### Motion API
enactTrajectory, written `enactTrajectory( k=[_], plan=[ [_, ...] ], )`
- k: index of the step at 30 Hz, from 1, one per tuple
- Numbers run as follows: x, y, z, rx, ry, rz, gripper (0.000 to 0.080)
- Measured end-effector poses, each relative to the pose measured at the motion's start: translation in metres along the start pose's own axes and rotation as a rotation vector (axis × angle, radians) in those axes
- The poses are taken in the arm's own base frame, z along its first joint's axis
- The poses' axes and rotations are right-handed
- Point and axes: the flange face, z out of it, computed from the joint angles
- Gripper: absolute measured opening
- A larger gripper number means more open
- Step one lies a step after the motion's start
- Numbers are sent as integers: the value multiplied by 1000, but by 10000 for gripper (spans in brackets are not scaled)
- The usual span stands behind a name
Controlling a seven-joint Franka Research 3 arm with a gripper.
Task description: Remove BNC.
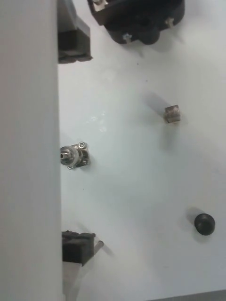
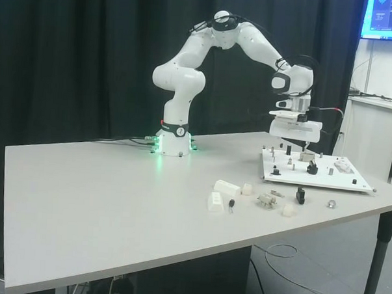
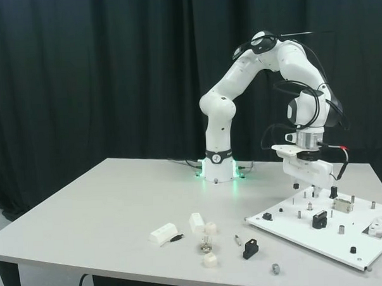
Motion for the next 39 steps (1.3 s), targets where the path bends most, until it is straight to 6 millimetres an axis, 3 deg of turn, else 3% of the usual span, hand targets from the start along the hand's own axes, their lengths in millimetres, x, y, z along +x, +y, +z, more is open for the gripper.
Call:
enactTrajectory(
  k=[14, 39],
  plan=[
    [0, -1, 1, -3, 2, 31, 800],
    [-14, 15, 19, -26, 1, 26, 800]
  ],
)
